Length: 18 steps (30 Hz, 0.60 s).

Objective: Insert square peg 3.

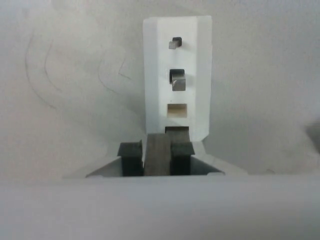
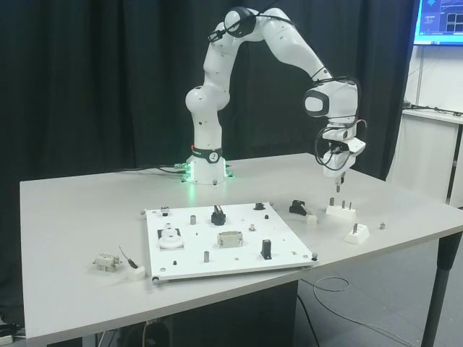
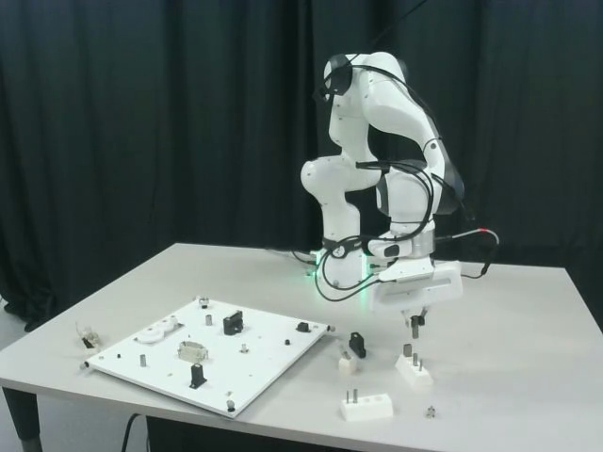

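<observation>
Between the jaws of the gripper (image 1: 157,159), clamped tight: a dark square metal peg (image 1: 157,152), hanging upright over the white plastic peg holder block (image 1: 177,75). Two smaller pegs sit in that block's far holes; a square hole (image 1: 177,110) is open just ahead of the held peg. Grey desk (image 2: 72,210) carries the block, a second white block (image 3: 366,407) near it, and a white square assembly board (image 2: 224,242) well apart. Black curtains behind. Wrist view cuts off the jaws' upper part; peg tip hidden there.
</observation>
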{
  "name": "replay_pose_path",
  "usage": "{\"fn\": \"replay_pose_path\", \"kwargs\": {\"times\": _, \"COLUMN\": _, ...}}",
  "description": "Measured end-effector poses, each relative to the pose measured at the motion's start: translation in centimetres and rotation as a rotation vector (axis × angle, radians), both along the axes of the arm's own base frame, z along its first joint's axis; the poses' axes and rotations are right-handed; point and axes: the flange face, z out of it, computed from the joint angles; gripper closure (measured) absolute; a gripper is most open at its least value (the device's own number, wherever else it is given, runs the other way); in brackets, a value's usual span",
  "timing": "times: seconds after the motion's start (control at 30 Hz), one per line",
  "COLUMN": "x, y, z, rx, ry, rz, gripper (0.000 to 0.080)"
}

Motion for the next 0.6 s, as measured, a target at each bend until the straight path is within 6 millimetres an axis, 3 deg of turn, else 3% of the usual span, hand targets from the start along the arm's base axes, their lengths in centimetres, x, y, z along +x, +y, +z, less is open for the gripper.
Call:
{"fn": "replay_pose_path", "kwargs": {"times": 0.33, "x": 0.4, "y": -0.7, "z": 0.1, "rx": -0.007, "ry": -0.007, "rz": -0.008, "gripper": 0.0687}}
{"fn": "replay_pose_path", "kwargs": {"times": 0.6, "x": 1.5, "y": -2.4, "z": 0.8, "rx": -0.039, "ry": -0.033, "rz": -0.005, "gripper": 0.0687}}
